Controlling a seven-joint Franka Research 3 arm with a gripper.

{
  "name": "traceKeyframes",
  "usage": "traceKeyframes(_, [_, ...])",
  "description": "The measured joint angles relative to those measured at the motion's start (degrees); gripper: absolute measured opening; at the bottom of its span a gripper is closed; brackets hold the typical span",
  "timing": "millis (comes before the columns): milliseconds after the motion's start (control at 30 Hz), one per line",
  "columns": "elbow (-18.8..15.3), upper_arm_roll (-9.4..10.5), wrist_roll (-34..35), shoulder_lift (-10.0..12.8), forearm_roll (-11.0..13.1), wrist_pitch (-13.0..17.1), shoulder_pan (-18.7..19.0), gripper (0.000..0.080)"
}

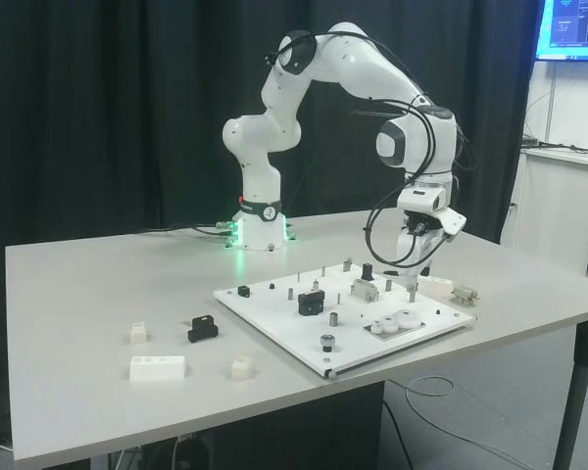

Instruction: Remove large gear.

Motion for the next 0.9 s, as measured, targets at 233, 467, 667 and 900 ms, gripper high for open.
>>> traceKeyframes(233, [0.1,-0.58,-0.3,0.5,0.0,-0.2,0.0,0.0800])
traceKeyframes(467, [0.4,-1.31,-1.3,1.6,-0.1,-0.2,-0.1,0.0800])
traceKeyframes(667, [1.1,-1.40,-2.9,2.3,-0.1,-0.2,-0.5,0.0800])
traceKeyframes(900, [2.1,-1.40,-4.9,3.1,-0.1,-0.1,-0.8,0.0800])
